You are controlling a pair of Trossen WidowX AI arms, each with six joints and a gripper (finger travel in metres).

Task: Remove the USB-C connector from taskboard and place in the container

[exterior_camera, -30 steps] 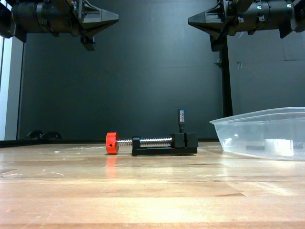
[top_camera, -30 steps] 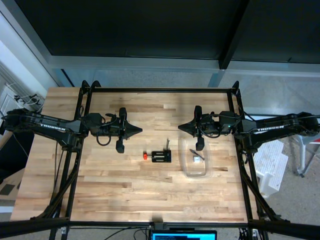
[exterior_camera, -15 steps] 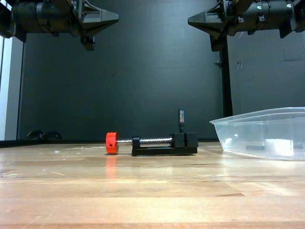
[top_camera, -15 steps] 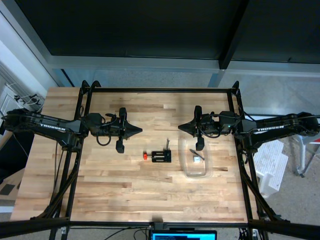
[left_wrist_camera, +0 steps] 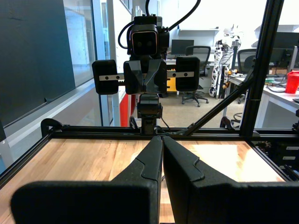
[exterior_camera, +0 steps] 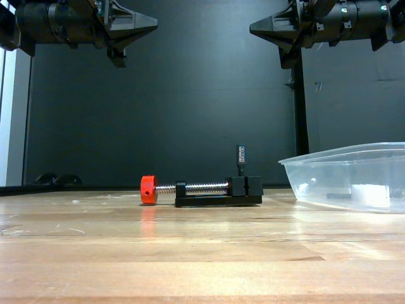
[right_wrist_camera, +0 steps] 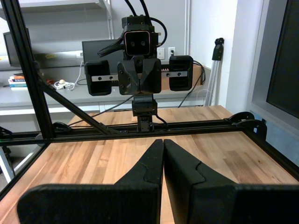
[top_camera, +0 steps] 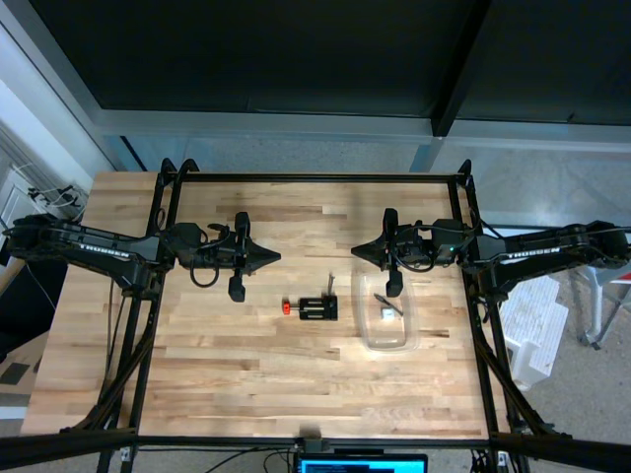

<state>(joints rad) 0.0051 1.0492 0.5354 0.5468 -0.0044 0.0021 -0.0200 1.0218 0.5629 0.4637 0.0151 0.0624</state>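
Trying to work out which step this is. The USB-C connector looks like it's lying flat inside the container, just beside the small white square piece. I can't tell if the two touch. Am I reading that right?
— tobi_k

Yeah, same read here. That little dark grey bit is in the tray, not on the taskboard. The taskboard sits on the bench near the container but clear of it. Its red-orange knob is at the end away from the tray, and a thin upright stick stands at the end nearer it. I can't see any plug seated in the fixture.

Both arms are way up off the bench. The left gripper hangs high, behind and to the left of the taskboard. The right gripper is high up near the far end of the container. They point inward at each other. From the wrist views, the jaws on both are pressed together with nothing between them.

So my guess is the pull and the drop are done, and this is the parked pose at the end. The next move doesn't call for much, just keeping both arms up and clear of the tray. The plug is tiny from the high view, so if anything I'd want a closer look to confirm it's fully inside the walls and not propped on the rim.
— mk_solder
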